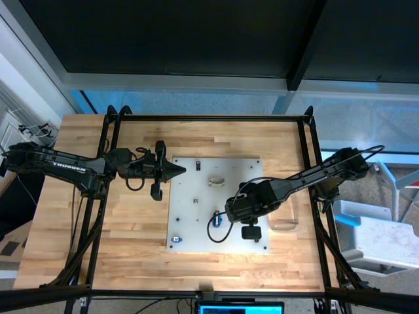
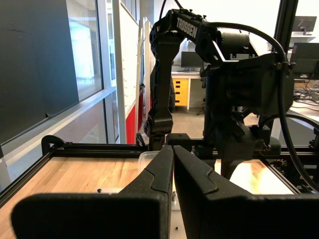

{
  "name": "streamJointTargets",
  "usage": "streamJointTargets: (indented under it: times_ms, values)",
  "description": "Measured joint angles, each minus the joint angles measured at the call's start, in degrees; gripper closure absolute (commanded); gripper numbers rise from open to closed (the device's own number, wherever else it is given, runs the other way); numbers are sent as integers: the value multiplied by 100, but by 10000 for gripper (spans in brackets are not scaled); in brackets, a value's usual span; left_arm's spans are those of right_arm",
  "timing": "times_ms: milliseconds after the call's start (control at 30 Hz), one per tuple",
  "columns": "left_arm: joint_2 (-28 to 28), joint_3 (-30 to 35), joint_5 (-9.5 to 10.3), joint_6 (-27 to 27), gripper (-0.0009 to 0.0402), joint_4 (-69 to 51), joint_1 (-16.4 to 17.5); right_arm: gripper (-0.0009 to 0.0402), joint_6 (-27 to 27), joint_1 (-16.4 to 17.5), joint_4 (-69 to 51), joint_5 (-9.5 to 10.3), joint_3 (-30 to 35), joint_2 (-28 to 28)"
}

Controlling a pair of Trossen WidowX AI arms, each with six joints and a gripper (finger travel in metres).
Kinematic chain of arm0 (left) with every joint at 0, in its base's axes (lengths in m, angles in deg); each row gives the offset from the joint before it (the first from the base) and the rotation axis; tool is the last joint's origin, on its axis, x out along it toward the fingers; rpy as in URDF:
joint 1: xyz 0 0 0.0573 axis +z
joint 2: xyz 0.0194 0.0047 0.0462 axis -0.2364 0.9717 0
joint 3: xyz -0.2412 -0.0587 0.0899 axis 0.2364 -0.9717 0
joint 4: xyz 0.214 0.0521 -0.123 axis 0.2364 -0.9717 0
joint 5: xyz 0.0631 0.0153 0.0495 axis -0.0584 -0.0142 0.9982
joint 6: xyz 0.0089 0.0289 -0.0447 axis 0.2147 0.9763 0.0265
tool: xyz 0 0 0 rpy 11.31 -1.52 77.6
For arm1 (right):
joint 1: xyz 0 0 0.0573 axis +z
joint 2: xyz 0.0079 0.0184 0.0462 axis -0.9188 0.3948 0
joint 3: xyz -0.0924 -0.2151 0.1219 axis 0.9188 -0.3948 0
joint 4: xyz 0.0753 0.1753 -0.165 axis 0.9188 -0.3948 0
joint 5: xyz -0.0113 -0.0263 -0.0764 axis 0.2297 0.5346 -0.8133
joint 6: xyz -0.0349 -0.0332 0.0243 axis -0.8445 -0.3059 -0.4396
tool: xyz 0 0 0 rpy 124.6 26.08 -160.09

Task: Pick the 16mm cylinder and place it in the taskboard

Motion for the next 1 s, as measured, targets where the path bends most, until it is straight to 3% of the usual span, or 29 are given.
streamJointTargets:
  times_ms: [1000]
  values:
    - [0, -2, 0, 0, 393, 0, 0, 352, -48, -83, 313, 90, 90, 538]
